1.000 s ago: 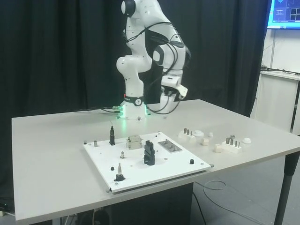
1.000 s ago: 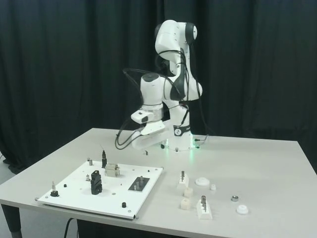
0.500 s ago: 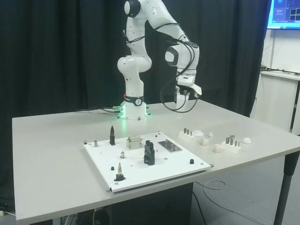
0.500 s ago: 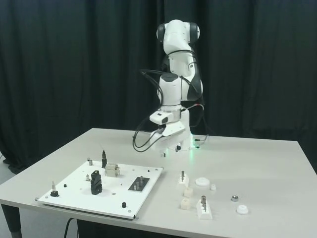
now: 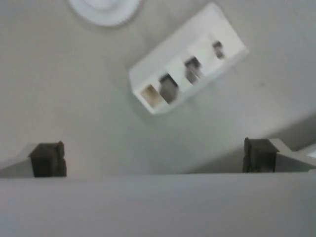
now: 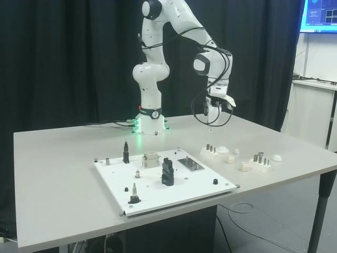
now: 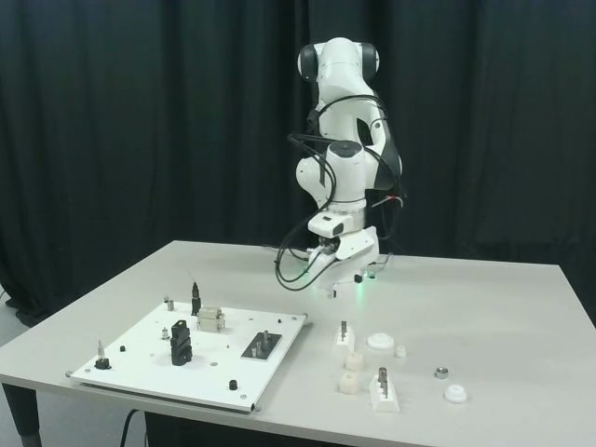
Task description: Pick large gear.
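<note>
Fingers [image 5: 48,159] stand wide apart with nothing between them, a fact only the wrist view gives; from the room cameras the gripper [image 6: 212,112] is too small to judge. It hangs in the air well above the grey table [image 6: 63,158].

In the first room view, a white assembly board [image 6: 158,182] with black fixtures lies toward the left. Right of it sit the loose white parts: a peg block [image 7: 344,336], then the large gear [image 7: 379,341] flat on the table just beside it, untouched. Farther right stands a second block [image 6: 260,163] holding grey pegs.

The wrist view shows a white block [image 5: 187,71] with pegs in its slots and a round white part [image 5: 104,9] at the frame's edge.
</note>
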Controlling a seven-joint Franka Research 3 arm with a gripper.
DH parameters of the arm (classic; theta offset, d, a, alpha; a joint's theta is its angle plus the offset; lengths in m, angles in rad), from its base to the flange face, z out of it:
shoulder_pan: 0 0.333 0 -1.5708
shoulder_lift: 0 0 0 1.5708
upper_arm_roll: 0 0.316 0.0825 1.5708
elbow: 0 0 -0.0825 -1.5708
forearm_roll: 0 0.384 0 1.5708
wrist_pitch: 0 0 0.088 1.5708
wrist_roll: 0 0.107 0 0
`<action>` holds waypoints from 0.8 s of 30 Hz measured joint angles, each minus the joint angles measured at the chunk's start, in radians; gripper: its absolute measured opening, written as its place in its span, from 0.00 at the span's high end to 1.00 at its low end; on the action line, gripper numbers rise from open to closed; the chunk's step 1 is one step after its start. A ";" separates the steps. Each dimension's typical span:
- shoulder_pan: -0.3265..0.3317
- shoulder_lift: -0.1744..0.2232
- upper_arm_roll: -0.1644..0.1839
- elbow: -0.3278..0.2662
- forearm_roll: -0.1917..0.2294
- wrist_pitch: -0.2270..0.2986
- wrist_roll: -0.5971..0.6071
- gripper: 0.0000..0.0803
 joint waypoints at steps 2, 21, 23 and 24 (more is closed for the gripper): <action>0.005 0.001 0.007 -0.006 0.005 0.007 0.010 0.00; 0.042 0.022 0.066 -0.050 0.008 0.092 0.199 0.00; 0.044 0.028 0.072 -0.052 0.008 0.098 0.218 0.00; 0.046 0.030 0.075 -0.054 0.008 0.102 0.225 0.00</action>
